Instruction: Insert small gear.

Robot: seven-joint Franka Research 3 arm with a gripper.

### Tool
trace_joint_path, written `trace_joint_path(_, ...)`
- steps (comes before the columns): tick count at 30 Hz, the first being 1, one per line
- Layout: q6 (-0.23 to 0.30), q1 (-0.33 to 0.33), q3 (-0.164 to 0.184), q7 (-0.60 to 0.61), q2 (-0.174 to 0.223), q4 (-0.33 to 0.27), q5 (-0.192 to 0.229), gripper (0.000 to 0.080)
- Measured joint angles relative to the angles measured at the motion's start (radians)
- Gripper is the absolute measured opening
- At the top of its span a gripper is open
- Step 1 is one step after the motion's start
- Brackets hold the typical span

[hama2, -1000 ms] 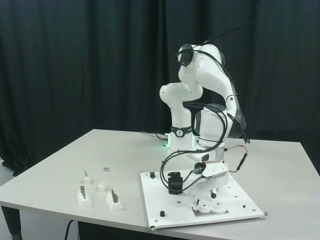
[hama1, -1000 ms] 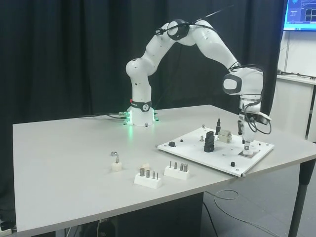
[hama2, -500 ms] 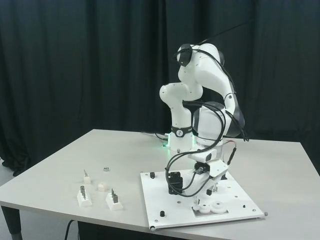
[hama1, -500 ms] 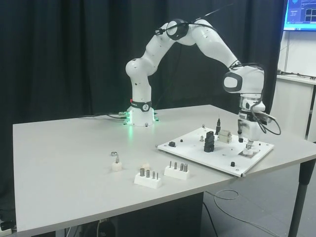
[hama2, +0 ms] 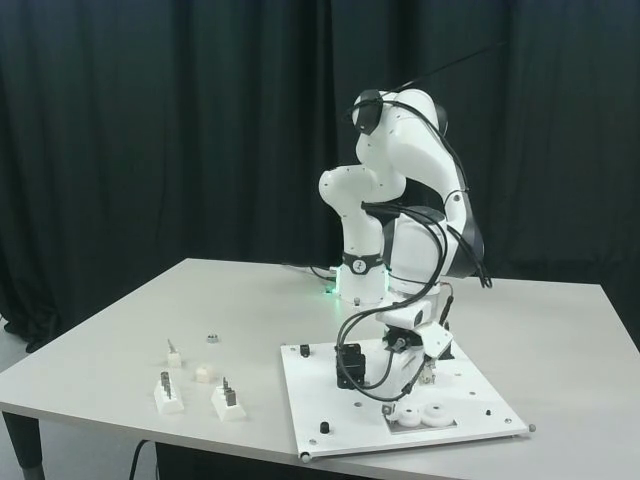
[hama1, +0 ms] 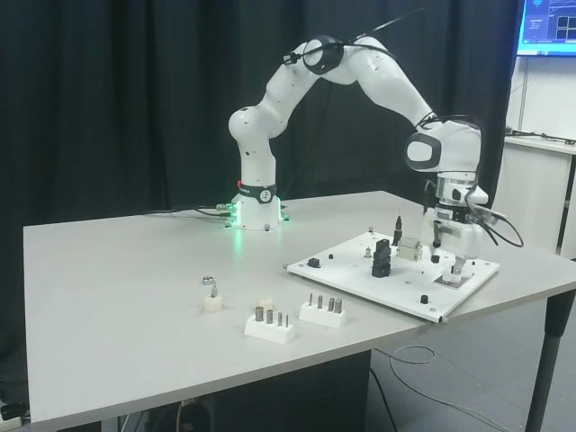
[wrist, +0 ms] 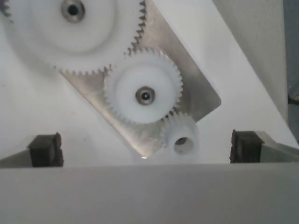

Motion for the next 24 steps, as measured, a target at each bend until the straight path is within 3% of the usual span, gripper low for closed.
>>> trace_joint_path(17, 0.017, -0.018, 0.007, -0.122, 0.026, 0.014, -0.005, 0.0800)
trace_joint_path(18, 0.017, -0.020, 0.009, -0.122, 0.026, 0.014, -0.005, 0.0705)
trace_joint_path(24, 0.017, -0.037, 0.020, -0.122, 0.026, 0.017, -0.005, 0.0705)
